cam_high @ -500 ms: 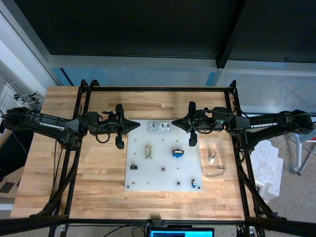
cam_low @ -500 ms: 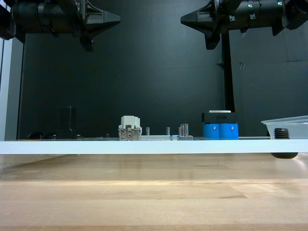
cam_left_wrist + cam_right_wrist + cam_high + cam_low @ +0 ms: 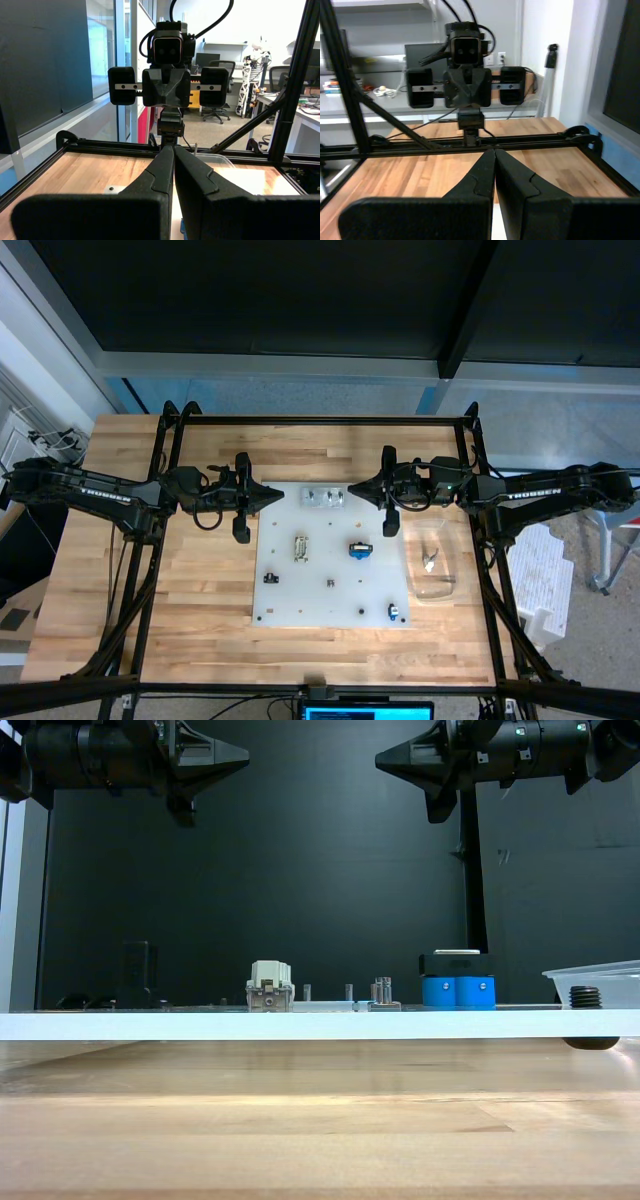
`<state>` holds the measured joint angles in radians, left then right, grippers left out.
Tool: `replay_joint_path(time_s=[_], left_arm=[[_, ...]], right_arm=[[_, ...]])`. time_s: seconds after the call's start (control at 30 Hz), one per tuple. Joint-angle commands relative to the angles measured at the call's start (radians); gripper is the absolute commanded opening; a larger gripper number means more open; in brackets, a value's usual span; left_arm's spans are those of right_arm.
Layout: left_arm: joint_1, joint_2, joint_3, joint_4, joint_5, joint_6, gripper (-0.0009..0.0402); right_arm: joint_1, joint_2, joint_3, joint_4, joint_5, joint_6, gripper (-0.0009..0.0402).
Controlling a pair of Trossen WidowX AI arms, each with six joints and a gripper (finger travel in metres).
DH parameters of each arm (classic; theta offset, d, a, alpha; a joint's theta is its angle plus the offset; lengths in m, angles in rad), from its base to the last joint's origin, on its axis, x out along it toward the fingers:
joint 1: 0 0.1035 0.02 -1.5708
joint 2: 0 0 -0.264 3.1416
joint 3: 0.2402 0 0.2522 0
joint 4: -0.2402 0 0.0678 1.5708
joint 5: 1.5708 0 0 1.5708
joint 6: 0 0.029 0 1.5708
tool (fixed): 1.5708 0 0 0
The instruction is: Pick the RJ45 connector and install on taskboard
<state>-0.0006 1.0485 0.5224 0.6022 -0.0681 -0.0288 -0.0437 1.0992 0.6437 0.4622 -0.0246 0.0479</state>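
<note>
Right gripper (image 3: 352, 488): fingers pressed together, holding nothing; it hangs high over the far edge of the taskboard (image 3: 330, 618), pointing inward
Left gripper (image 3: 281, 496): fingers likewise closed on nothing, high over the board's far left corner, tip facing the right one, the two well apart
RJ45 connector (image 3: 431, 561): lies loose in the clear tray (image 3: 437, 592), just beside the board's right edge, touched by neither gripper
Step in hand: by my reading the pick is not yet begun, since both arms are level and well above the table
Next move: probably the right arm's, as it is nearer the tray; it would have to part its fingers, tip downward and come down inside the tray walls over a very small, glinting plug, so a careful, centred grip is called for
Count, arms: two, one gripper each
Count, connector: one
Count, tray: one
Count, board: one
Count, fittings on the board: one silver fitting (image 3: 324, 498) at the far edge, one cream socket (image 3: 300, 548), one blue block (image 3: 359, 550), one smaller blue piece (image 3: 394, 614) near the near right corner, plus a few dark bits too small to tell apart
</note>
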Motion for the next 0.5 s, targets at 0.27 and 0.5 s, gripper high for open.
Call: replay_joint_path(time_s=[0.27, 0.5], left_arm=[[0.000, 0.000, 0.000, 0.000, 0.000, 0.000, 0.0000], [0.000, 0.001, 0.000, 0.000, 0.000, 0.000, 0.0000]], right_arm=[[0.000, -0.097, 0.035, -0.189, -0.002, 0.008, 0.0000], [0.001, -0.201, 0.035, -0.427, 0.016, 0.053, 0.0000]])
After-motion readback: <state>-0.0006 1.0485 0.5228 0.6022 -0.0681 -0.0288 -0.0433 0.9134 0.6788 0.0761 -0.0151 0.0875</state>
